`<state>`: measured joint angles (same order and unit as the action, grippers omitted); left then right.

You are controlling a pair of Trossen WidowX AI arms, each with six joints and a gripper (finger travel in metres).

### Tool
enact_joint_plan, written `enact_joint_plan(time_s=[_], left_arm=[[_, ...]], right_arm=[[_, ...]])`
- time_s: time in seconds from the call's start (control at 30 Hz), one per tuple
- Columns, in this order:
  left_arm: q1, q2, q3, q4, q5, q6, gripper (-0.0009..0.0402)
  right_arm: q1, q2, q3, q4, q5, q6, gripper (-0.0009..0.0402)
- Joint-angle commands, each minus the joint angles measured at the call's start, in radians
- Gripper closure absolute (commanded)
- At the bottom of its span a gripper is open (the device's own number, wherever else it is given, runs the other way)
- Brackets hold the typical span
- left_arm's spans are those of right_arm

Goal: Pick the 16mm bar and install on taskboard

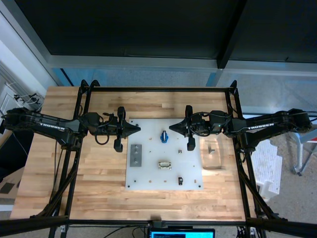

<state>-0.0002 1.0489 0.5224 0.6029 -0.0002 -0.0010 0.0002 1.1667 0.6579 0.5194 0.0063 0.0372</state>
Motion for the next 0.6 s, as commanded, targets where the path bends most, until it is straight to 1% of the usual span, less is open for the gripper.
enact_joint_plan(time_s=[0.03, 0.6], left_arm=[[0.0, 0.0, 0.0, 0.0, 0.0, 0.0, 0.0393], [0.0, 0.0, 0.0, 0.0, 0.0, 0.0, 0.0393]], right_arm=[[0.001, 0.0, 0.0, 0.0, 0.0, 0.0, 0.0393], [0.001, 0.0, 0.0, 0.0, -0.001, 0.009, 0.0393]])
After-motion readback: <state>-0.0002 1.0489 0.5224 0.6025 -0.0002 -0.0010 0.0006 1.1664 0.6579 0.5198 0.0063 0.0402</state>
